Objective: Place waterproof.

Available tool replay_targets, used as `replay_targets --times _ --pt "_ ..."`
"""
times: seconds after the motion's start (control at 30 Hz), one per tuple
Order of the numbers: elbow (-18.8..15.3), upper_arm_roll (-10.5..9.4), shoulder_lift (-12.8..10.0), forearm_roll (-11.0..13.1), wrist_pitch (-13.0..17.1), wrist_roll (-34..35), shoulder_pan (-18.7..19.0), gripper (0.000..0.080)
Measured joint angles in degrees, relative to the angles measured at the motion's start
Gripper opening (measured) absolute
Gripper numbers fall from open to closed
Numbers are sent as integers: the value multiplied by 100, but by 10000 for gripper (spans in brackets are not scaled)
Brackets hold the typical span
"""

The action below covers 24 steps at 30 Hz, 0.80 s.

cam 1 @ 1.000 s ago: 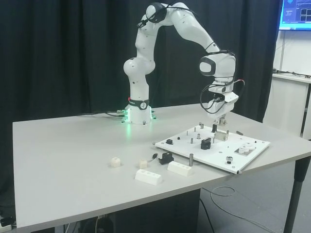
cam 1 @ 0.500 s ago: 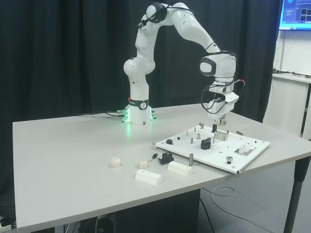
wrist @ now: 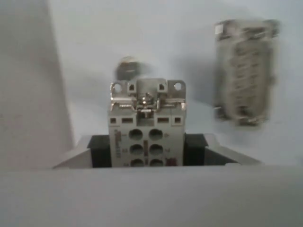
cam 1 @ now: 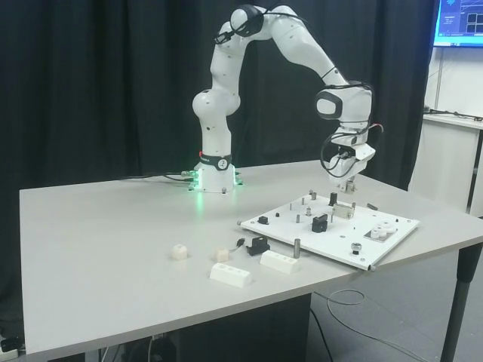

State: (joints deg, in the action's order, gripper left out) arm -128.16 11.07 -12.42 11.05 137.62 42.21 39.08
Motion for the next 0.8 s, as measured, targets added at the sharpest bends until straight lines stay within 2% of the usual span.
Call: replay_targets --times 0.2,0.47,0.8 --pt "-85 -269 -41 9 95 391 129 313" --pt "-172 -638 -191 9 384 918 334 313" --pt "-211 -899 -408 7 741 1458 620 313"
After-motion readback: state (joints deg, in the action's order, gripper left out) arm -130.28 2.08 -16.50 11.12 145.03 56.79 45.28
